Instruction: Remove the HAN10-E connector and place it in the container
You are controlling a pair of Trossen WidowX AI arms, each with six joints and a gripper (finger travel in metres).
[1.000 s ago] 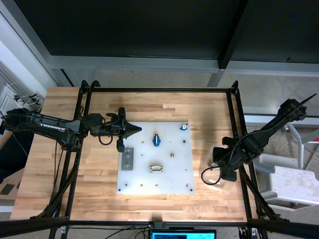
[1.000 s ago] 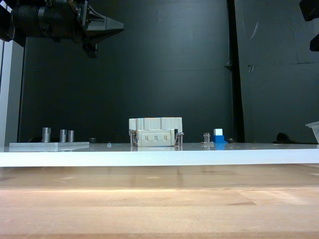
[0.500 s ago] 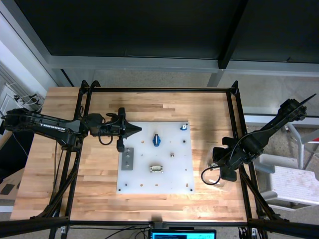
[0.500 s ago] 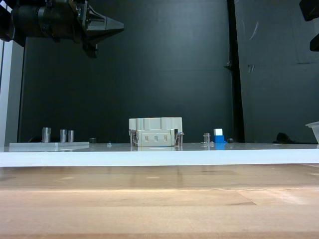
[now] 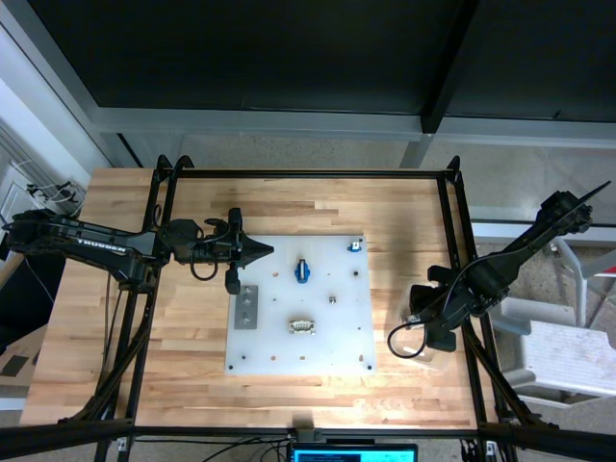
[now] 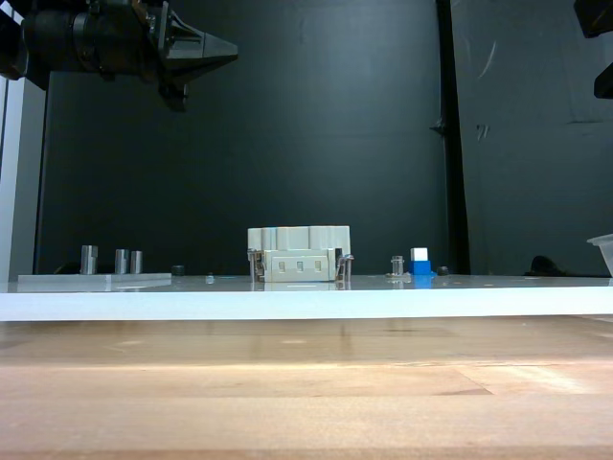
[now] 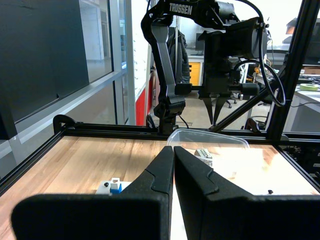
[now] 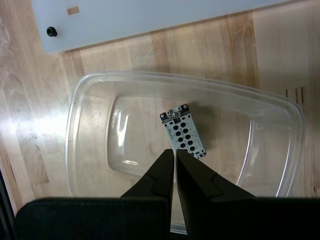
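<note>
The connector (image 8: 183,132) lies flat on the floor of the clear container (image 8: 80,100), pin face up and turned at an angle to the walls. The container sits on the wooden table (image 5: 192,337), just beside the right edge of the white board (image 5: 318,356). The right gripper (image 8: 174,152) hangs directly above it, pointing down, fingers pressed together and holding nothing; its tips are clear of the connector. Across the table, the left gripper (image 5: 269,250) is raised high over the board's far left corner, level and aimed toward the right arm, its fingers (image 7: 192,172) likewise closed with nothing between them. On the board stand a grey-beige housing (image 5: 302,327) (near the middle of the front half), a blue part (image 5: 302,270) behind it, and a grey plate (image 5: 249,308) along the left edge. From table height only a sliver of the container (image 6: 601,244) shows at the far right.
</note>
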